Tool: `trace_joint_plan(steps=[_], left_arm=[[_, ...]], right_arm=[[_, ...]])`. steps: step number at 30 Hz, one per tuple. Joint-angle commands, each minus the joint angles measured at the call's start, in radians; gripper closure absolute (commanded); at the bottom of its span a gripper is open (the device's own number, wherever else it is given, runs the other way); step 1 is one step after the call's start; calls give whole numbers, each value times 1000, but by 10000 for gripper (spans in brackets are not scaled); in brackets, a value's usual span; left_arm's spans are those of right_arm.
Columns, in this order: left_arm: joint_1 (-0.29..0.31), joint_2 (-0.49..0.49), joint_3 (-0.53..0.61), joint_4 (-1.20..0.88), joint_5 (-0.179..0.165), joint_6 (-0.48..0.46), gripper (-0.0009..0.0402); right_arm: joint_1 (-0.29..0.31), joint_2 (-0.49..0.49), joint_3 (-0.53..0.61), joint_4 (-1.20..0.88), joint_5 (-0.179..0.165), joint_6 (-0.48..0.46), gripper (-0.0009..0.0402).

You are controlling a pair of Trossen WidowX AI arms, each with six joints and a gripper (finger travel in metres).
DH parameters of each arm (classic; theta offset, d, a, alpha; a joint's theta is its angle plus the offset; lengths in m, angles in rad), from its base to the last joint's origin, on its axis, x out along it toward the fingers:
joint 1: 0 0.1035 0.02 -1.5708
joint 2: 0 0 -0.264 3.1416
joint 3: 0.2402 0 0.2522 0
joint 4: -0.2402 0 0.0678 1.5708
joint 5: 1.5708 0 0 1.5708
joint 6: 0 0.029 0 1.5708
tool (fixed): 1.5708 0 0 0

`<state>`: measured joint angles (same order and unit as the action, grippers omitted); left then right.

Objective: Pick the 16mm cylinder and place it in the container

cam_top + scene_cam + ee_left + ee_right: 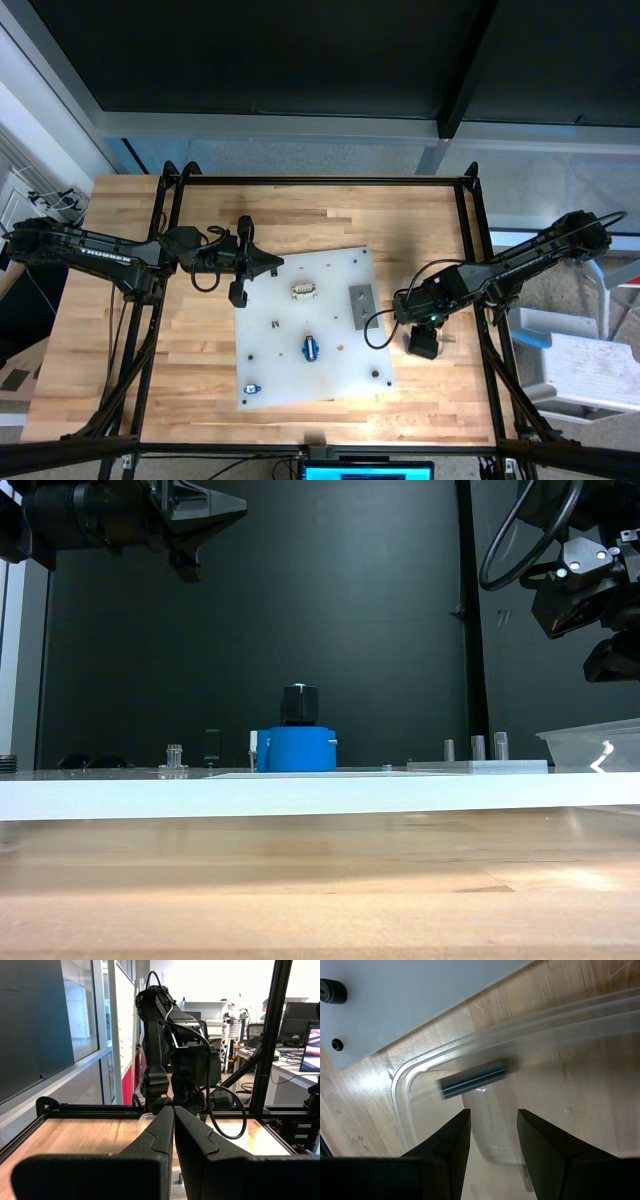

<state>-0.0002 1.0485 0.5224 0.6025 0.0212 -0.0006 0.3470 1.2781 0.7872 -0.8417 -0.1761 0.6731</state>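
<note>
Over wooden counter (195,380), apparently finishing the place step, hovering right gripper (493,1115) released and empty above container (400,1085) with 16mm cylinder (474,1079) blurred inside it, holding left gripper (173,1110) clenched and empty near white board (330,370), likely needing only lifting clear next.

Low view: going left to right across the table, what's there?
Small clear fixture, black peg, blue part, grey metal block, container. Overhead, left gripper shut at the left, right gripper open over the container.
</note>
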Motion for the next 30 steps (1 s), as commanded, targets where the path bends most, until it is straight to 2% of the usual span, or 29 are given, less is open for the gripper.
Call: trace_joint_plan(steps=[1,30], left_arm=[[0,0,0,0,0,0,393],[0,0,0,0,0,0,393]], right_arm=[[0,0,0,3,4,0,263],[0,0,0,18,3,3,263]])
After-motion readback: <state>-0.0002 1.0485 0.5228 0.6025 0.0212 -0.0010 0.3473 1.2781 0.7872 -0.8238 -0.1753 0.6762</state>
